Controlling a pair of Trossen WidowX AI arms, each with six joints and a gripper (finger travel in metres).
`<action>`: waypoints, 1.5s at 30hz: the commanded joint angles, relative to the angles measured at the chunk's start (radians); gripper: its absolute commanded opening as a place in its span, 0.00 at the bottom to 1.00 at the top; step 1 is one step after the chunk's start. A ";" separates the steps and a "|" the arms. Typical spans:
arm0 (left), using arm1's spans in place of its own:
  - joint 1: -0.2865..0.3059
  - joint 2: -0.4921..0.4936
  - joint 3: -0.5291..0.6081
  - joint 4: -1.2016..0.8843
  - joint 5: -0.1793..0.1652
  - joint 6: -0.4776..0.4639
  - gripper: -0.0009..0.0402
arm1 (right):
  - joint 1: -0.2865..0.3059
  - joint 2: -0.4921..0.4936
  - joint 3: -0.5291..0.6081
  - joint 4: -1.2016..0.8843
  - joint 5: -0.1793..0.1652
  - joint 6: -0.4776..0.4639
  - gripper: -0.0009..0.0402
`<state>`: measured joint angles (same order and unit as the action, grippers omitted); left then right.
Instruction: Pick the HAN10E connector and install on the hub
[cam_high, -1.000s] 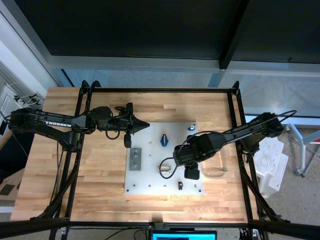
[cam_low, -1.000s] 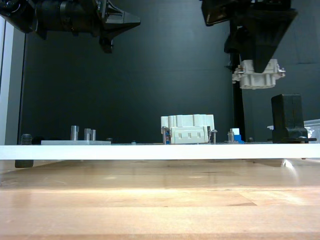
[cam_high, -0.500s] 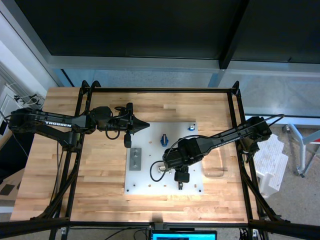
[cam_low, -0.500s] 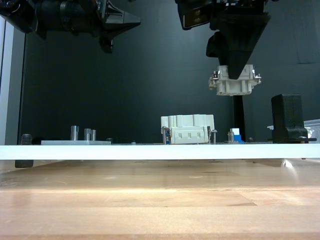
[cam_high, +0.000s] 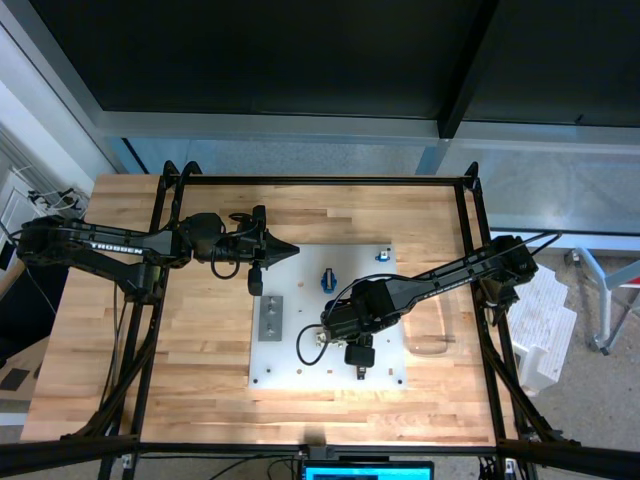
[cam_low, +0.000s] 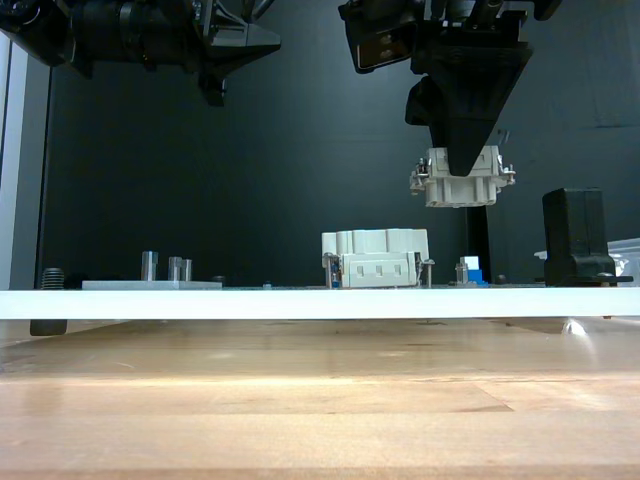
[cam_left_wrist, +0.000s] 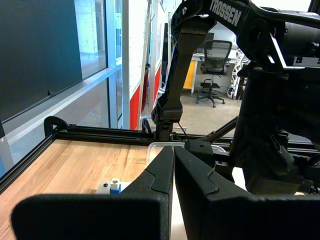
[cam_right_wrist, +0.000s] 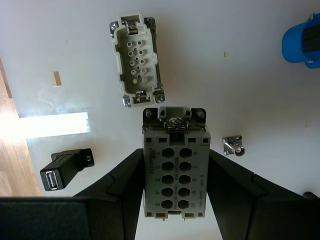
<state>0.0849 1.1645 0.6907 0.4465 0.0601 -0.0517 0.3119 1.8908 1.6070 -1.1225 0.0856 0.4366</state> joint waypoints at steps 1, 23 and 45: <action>0.000 0.000 0.000 0.000 0.000 0.000 0.02 | 0.001 0.000 0.000 0.004 0.000 0.000 0.13; 0.000 0.000 0.000 0.000 0.000 0.000 0.02 | 0.002 0.043 0.039 0.051 -0.003 -0.019 0.13; 0.000 0.000 0.000 0.000 0.000 0.000 0.02 | 0.000 0.080 0.053 0.112 -0.011 -0.030 0.13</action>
<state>0.0849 1.1648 0.6907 0.4469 0.0597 -0.0513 0.3119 1.9709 1.6604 -1.0122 0.0746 0.4049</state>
